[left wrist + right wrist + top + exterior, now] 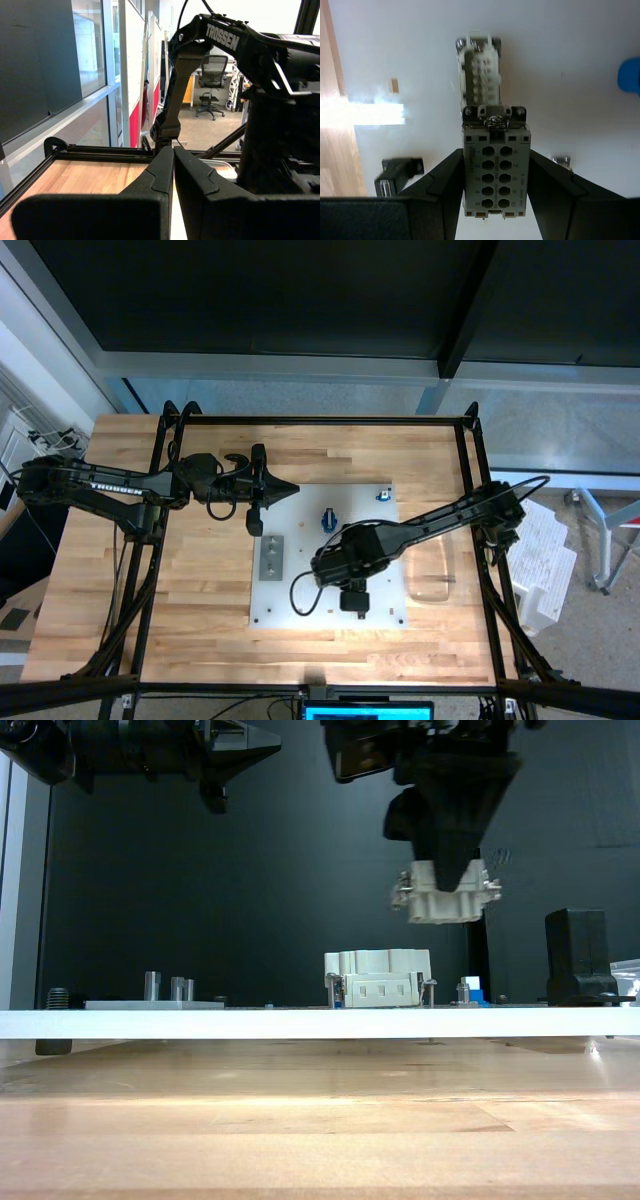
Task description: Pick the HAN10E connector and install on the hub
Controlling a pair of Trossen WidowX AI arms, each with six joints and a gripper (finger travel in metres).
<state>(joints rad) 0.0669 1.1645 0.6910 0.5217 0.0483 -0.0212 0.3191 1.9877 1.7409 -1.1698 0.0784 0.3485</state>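
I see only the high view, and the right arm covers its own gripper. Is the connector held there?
Observer: Yes. In the right wrist view the right gripper is closed on the HAN10E connector, one finger on each long side.
Operator: Is it seated on the hub?
Observer: No. In the low view it hangs clear above the hub, offset to the hub's right.
Operator: And the left gripper?
Observer: The left gripper is shut and empty, held high, left of the hub.
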